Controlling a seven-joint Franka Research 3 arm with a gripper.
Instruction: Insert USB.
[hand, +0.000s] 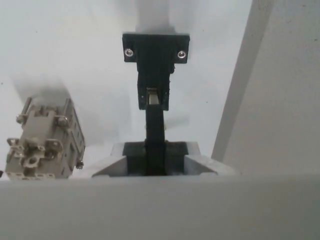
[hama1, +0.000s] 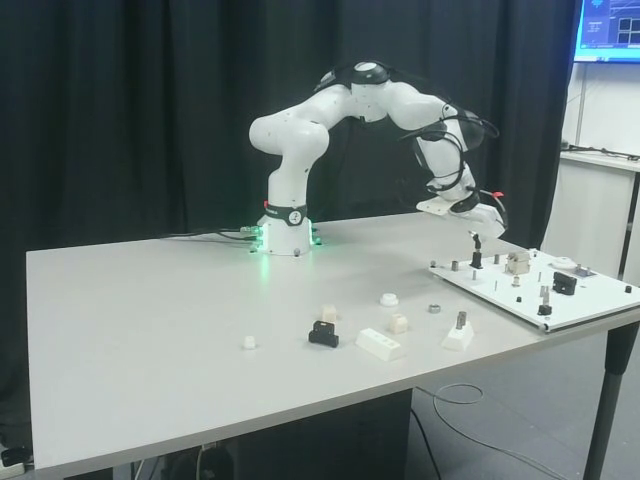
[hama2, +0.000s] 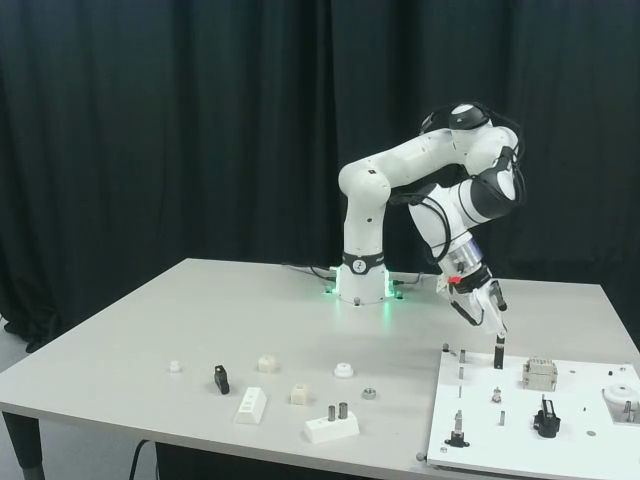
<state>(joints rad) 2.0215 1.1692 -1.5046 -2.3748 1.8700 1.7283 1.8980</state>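
In the wrist view my gripper is shut on a black USB plug that reaches down from between the fingers. Its metal tip lies in line with the black socket block, which is fixed to the white board by two screws. How deep the tip sits I cannot tell. The first room view has the gripper just above the plug at the near corner of the board. From the second room view the gripper holds the plug upright over the board.
A grey multi-pin connector stands on the board beside the socket, also visible as the grey connector. Small pegs and a black part stand on the board. Loose white blocks and a black piece lie on the grey table.
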